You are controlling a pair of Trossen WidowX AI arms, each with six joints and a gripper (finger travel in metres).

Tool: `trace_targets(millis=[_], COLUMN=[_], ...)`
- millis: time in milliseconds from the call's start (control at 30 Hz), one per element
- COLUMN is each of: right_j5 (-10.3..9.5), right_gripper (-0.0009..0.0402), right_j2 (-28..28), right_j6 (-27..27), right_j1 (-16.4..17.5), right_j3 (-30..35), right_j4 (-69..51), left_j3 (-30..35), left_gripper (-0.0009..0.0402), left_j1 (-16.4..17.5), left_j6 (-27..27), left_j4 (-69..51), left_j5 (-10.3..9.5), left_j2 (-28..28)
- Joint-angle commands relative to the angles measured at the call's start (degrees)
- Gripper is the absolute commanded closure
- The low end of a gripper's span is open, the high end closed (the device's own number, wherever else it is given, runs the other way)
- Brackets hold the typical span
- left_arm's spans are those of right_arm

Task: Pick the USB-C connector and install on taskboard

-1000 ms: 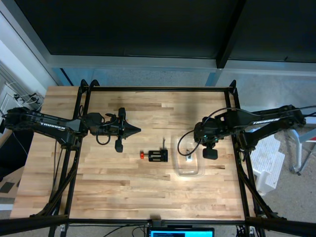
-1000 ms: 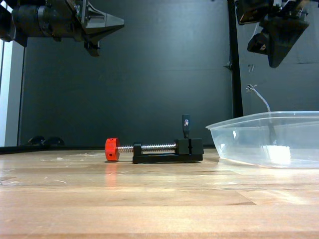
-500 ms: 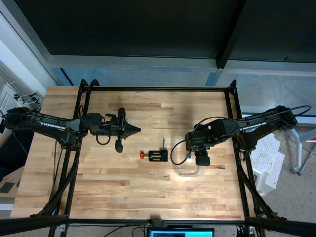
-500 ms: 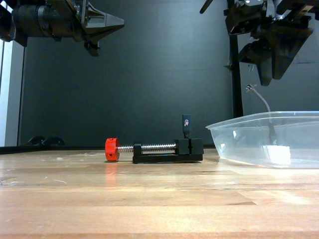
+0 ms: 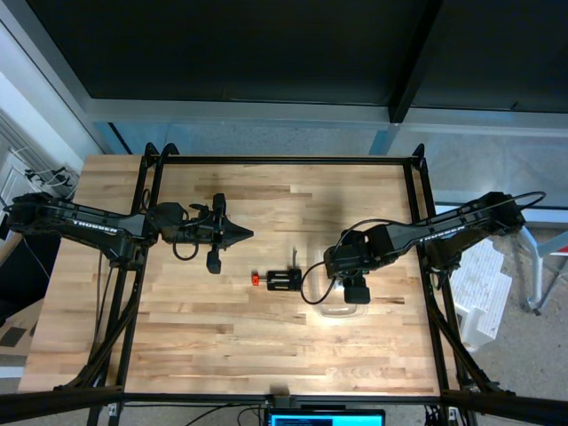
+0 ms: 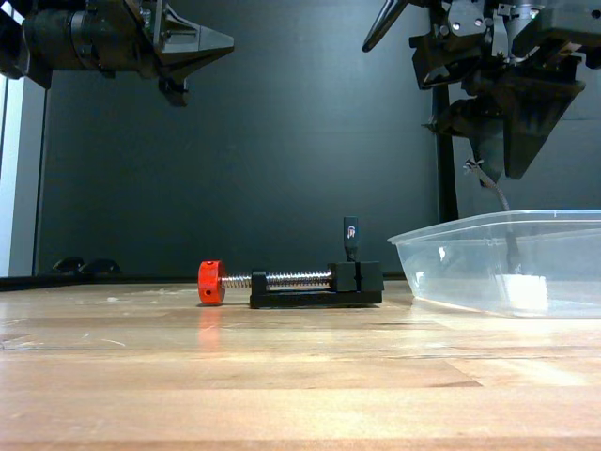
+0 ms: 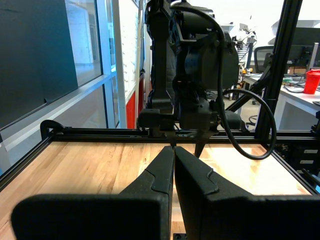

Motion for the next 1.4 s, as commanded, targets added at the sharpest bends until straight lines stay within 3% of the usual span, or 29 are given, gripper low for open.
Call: trace_targets(millis=[33,1400], right_j5=[0.44,1.14], right_gripper=[0.0212,0.0212], right_j2=[0.0,3.8], right_j6=[0.0,1.8], right_j1=[0.2,2.1], right_j3=[-0.9,-9.8], right_j4=[1.2,13.6], left_j3=[0.0,0.0], left_gripper=[0.0393,0.0393], left_j1=[0.0,0.0], left_j6=[0.0,0.0], left_j4=[0.0,0.0], left_j5=[0.0,0.0], left_j2=[0.0,0.0])
